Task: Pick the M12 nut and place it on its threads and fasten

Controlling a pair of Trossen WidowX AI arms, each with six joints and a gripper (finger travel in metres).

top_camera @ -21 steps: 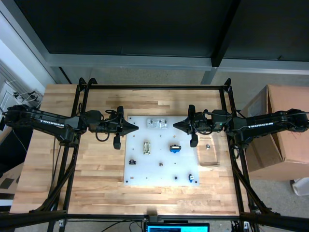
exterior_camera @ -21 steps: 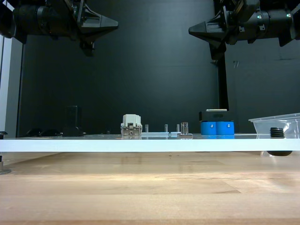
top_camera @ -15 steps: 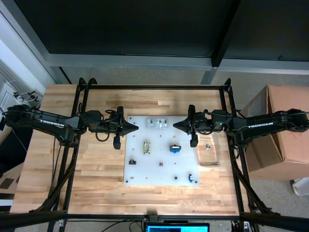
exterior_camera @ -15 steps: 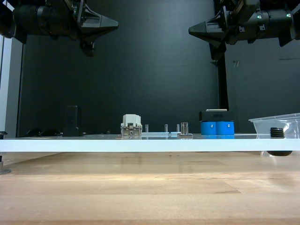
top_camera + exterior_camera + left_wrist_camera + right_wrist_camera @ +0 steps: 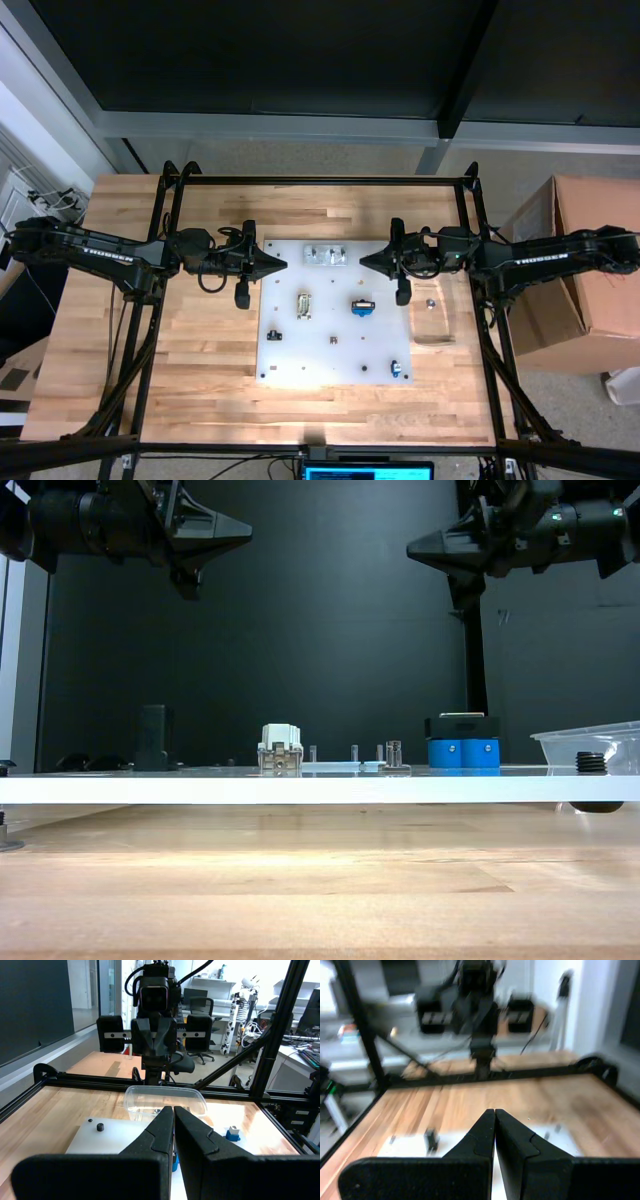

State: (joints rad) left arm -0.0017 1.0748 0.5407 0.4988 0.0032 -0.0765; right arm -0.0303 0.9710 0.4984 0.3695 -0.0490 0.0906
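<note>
Nothing of the job was done. The small silver nut [image 5: 430, 301] lay free in the clear tray [image 5: 432, 335], which sat just beside the white board [image 5: 300, 350] at its 3 o'clock side. The nut was near the tray's 12 o'clock end. The black stud [image 5: 591, 763] stood on the board toward 5 o'clock. Its ribs were bare, so no nut was on it. All the steps were left, I think: pick up the nut, set it on the stud, and turn it down tight.

The left gripper [image 5: 283, 265] hung over the board at about 11 o'clock. The right gripper [image 5: 362, 264] hung at about 1 o'clock, and their tips pointed at each other. The right one was nearer the tray, so it looked like the one to go for the nut.

The high view showed the nut in the tray, but the low view did not show the nut at all. The low view showed the stud's bare ribs, and that both grippers hung high above the board. The left wrist view showed its fingers [image 5: 159, 1132] pressed together with nothing between them. The right wrist view showed the same for its fingers [image 5: 482, 1132].
</note>
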